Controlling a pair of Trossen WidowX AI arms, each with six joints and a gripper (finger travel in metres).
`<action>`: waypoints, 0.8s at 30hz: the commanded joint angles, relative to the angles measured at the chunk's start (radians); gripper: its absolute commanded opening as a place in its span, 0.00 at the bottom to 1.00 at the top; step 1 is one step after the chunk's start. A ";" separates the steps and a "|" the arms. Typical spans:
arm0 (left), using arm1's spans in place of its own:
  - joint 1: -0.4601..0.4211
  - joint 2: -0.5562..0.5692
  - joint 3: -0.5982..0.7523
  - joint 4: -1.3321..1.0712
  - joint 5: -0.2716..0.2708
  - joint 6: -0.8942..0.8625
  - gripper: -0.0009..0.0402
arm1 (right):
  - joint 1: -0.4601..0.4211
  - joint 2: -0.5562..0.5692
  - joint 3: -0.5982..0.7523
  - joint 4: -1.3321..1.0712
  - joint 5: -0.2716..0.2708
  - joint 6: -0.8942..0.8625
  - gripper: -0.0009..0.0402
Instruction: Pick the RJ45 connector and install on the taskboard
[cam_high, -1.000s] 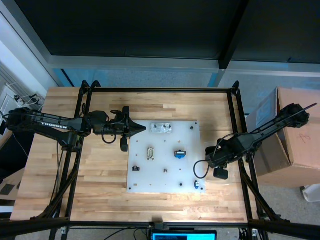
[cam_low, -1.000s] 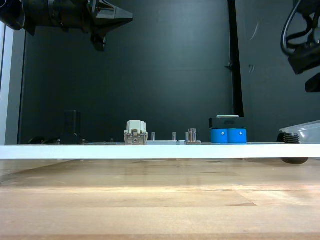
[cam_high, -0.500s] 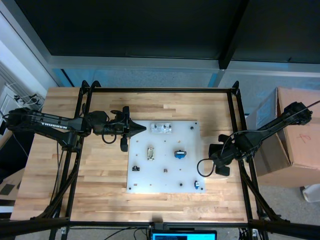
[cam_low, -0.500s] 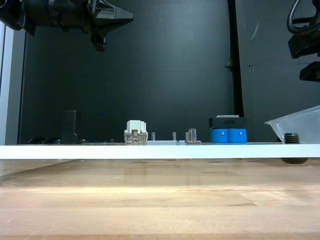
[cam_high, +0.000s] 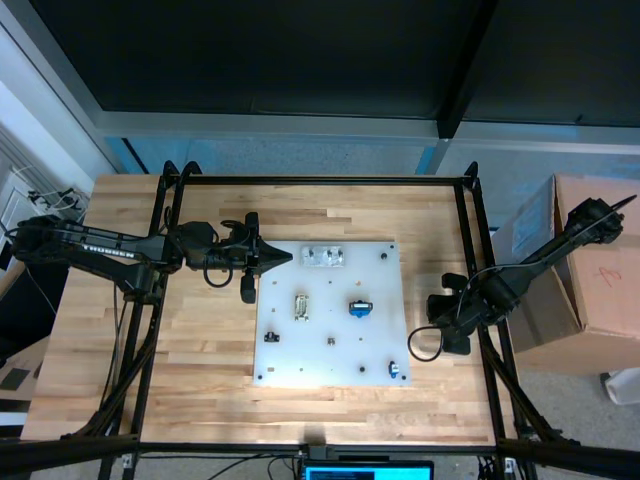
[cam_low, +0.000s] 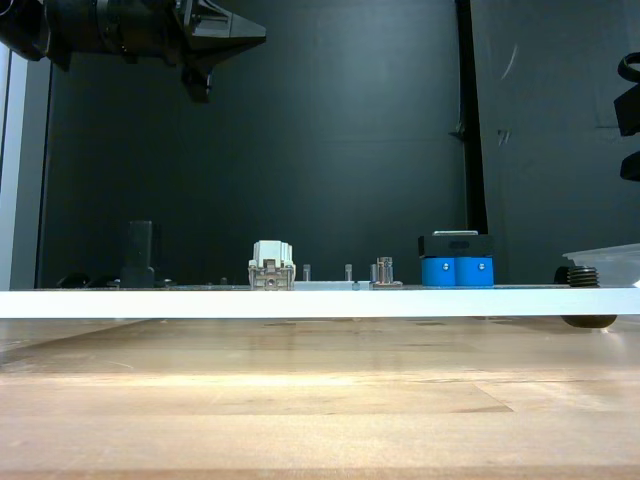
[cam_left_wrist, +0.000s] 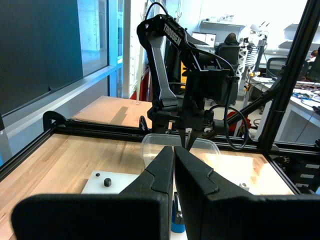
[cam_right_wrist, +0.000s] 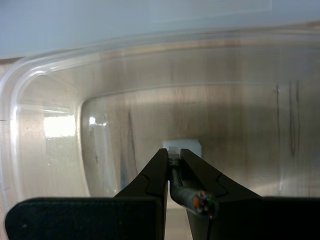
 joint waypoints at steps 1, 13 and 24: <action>0.000 0.000 0.000 0.000 0.000 0.000 0.02 | 0.001 0.003 0.023 0.000 0.012 0.002 0.02; 0.000 0.000 0.000 0.000 0.000 0.000 0.02 | 0.061 0.116 0.233 -0.029 0.023 -0.004 0.02; 0.000 0.000 0.000 0.000 0.000 0.000 0.02 | 0.100 0.346 0.446 -0.029 0.037 -0.011 0.02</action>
